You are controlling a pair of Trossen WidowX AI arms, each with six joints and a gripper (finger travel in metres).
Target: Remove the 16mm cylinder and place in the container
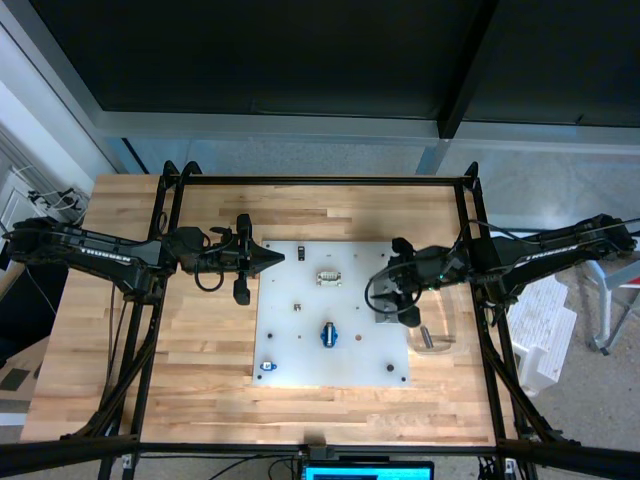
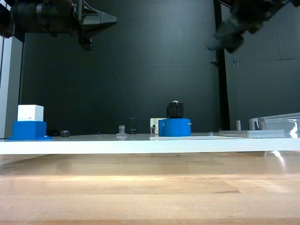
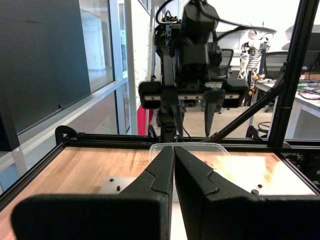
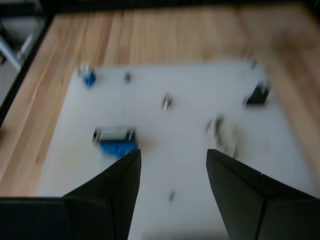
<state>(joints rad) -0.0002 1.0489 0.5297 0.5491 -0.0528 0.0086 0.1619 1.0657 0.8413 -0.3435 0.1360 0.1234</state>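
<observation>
At the counter's (image 1: 150,350) left edge the left arm reaches inward, level and well above the wood. The left claw (image 1: 274,260) hovers at the left border of the white board (image 1: 300,340). Its two fingers are pressed together with nothing between them, as its own wrist camera shows (image 3: 174,152).

On the board's near left corner stands a small blue block with a white cube on top (image 1: 265,368). Further right, near the board's middle, sits a blue connector (image 1: 328,335) with a dark piece on top of it, which the low view (image 2: 176,126) shows clearly. A pale connector (image 1: 327,275) lies beyond it, toward the far edge.

The right claw (image 1: 398,308) hangs above the right part of the board, raised clear of it. Its wrist camera looks down on the white surface. The fingers are spread wide apart and hold nothing (image 4: 173,152).

Just beside the board's right edge rests the clear tub (image 1: 458,300). From the left wrist camera it shows below the right arm. The cylinder (image 1: 427,338), short and grey, lies inside the tub at its near end, close to the wall that faces the board. It is apart from both claws.
</observation>
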